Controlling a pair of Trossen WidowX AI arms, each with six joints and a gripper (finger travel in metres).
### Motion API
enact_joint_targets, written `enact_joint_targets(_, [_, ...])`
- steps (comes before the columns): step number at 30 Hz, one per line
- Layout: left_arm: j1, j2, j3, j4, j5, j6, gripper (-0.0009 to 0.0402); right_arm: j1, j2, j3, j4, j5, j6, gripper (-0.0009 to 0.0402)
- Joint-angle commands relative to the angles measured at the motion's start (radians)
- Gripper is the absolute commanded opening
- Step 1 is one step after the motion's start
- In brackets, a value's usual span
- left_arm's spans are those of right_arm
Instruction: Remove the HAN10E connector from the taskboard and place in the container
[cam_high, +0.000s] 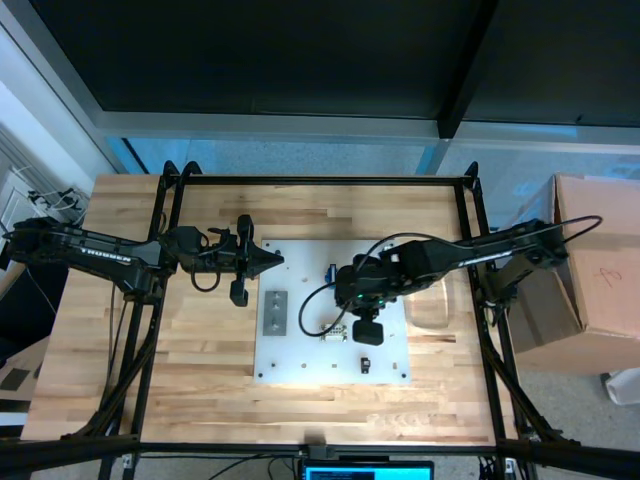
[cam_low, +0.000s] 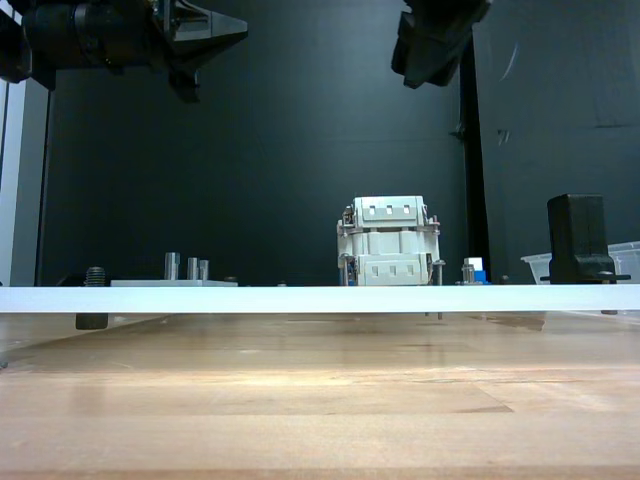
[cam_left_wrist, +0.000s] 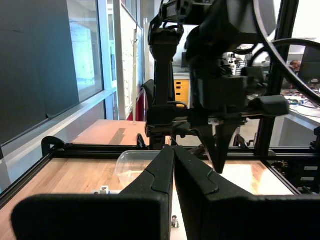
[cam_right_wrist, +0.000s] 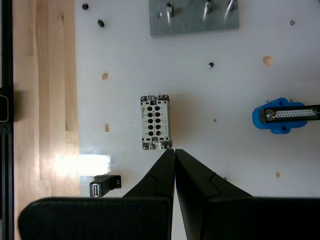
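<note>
**HAN10E in its seat on the board, both grippers shut and empty**

Your HAN10E connector (cam_right_wrist: 155, 122) stands upright on the white taskboard (cam_right_wrist: 225, 90), pin face up; nothing is touching it. Whether it is fully seated cannot be told from these views.

Your right gripper (cam_right_wrist: 174, 151) hangs above the board with its fingers pressed together and nothing between them; in the right wrist view the tips line up just beside one short end of the connector; the low view shows this gripper well above the connector and clear of it.

Your left gripper (cam_left_wrist: 173, 149) is held high over the left edge of the board, pointing inward toward the right arm; its fingers are also pressed together and hold nothing.

The clear container (cam_high: 435, 300) sits on the table just off the board's right edge, apart from the connector.

Also on the board: a blue connector (cam_right_wrist: 277, 116), a grey plate with pegs (cam_right_wrist: 192, 17) and a small black plug (cam_right_wrist: 102, 186).
</note>
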Motion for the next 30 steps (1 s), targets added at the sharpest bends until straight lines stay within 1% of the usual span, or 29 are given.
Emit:
enact_joint_targets(1, [0.000, 0.000, 0.000, 0.000, 0.000, 0.000, 0.0000, 0.009, 0.068, 0.085, -0.074, -0.003, 0.017, 0.0002])
enact_joint_targets(3, [0.000, 0.000, 0.000, 0.000, 0.000, 0.000, 0.0000, 0.015, 0.109, 0.129, -0.110, -0.003, 0.018, 0.0013])
enact_joint_targets(6, [0.000, 0.000, 0.000, 0.000, 0.000, 0.000, 0.0000, 0.025, 0.163, 0.185, -0.151, -0.002, 0.020, 0.0052])
enact_joint_targets(15, [0.000, 0.000, 0.000, 0.000, 0.000, 0.000, 0.0000, 0.032, 0.293, 0.257, -0.163, 0.000, 0.037, 0.0234])
enact_joint_targets(19, [0.000, 0.000, 0.000, 0.000, 0.000, 0.000, 0.0000, 0.034, 0.339, 0.256, -0.166, 0.000, 0.037, 0.0296])
enact_joint_targets(21, [0.000, 0.000, 0.000, 0.000, 0.000, 0.000, 0.0000, 0.035, 0.359, 0.256, -0.166, 0.000, 0.037, 0.0317])
enact_joint_targets(24, [0.000, 0.000, 0.000, 0.000, 0.000, 0.000, 0.0000, 0.037, 0.393, 0.255, -0.163, 0.001, 0.035, 0.0333])
enact_joint_targets(30, [0.000, 0.000, 0.000, 0.000, 0.000, 0.000, 0.0000, 0.039, 0.456, 0.255, -0.153, 0.001, 0.028, 0.0327])
